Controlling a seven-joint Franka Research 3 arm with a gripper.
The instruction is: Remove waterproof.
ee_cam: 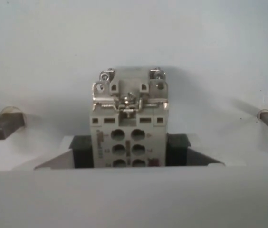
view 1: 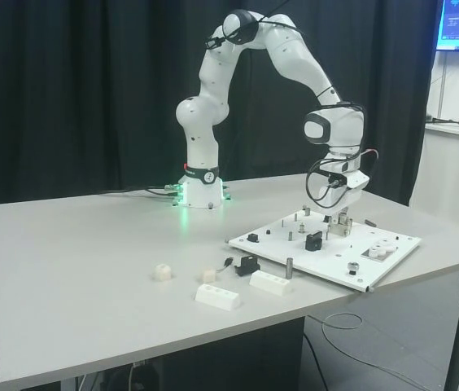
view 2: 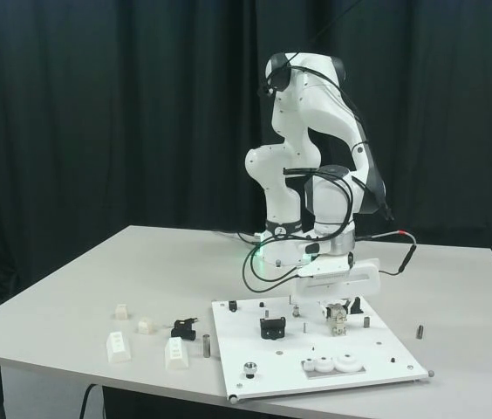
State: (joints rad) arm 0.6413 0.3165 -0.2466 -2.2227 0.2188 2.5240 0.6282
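White board (view 1: 392,265) on the grey table (view 1: 75,252) carries the waterproof connector (ee_cam: 128,124), which I see standing upright in its black socket (ee_cam: 177,148) directly under my gripper (view 1: 337,213). I cannot tell how the gripper is set or whether it touches the connector.

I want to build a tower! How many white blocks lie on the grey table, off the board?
4, all beside the board: two small blocks and two long blocks. The arm might hide more.
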